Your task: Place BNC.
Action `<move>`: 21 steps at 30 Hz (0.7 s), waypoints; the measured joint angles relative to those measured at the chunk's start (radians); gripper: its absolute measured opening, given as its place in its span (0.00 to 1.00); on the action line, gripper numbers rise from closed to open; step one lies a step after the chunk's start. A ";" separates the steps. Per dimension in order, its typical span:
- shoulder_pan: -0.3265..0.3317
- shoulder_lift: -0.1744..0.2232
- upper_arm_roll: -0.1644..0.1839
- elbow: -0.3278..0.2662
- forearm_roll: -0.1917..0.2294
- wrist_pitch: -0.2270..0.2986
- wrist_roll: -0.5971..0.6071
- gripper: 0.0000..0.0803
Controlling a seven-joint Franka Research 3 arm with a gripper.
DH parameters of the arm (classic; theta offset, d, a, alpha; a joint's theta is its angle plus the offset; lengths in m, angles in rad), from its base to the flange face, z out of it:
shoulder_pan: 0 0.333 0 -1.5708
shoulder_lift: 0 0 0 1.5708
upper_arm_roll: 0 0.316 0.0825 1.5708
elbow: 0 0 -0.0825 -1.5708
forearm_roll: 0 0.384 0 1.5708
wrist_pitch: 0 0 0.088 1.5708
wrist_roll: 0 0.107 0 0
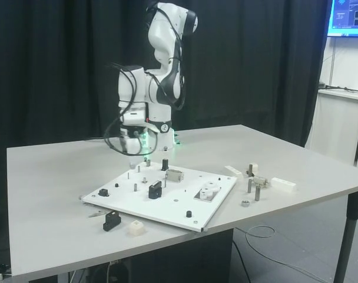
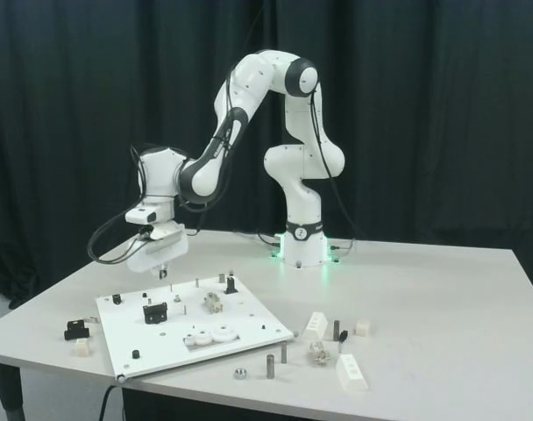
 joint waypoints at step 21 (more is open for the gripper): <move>-0.105 0.052 -0.102 0.025 -0.009 0.042 -0.036 0.16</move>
